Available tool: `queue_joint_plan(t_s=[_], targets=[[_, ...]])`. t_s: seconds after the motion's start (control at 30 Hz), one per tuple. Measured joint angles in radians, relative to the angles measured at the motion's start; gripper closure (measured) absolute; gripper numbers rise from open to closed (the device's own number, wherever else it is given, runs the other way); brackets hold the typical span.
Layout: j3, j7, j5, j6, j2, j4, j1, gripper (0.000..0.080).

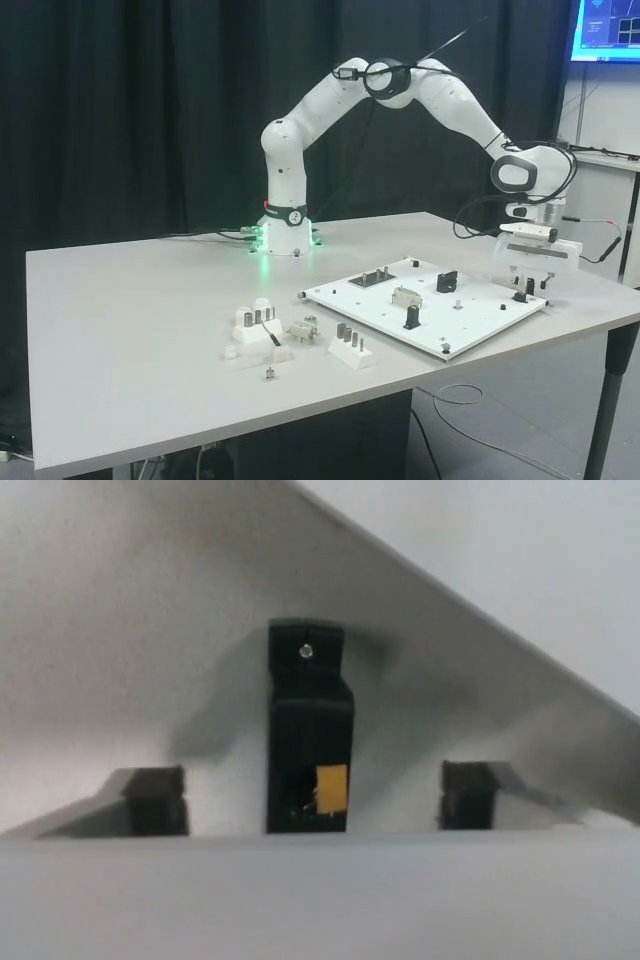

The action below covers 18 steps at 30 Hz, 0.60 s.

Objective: Pick D-SUB.

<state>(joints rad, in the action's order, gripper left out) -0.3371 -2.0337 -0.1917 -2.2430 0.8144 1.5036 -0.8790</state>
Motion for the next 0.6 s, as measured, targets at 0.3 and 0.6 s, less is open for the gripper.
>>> queue_joint_plan(t_s=[0.3, 0.6], targets=[[-0.020, -0.017, 0.000, -0.006, 0.000, 0.006, -0.020, 0.0471], [-0.027, -0.017, 0.000, -0.012, 0.001, 0.006, -0.029, 0.0649]])
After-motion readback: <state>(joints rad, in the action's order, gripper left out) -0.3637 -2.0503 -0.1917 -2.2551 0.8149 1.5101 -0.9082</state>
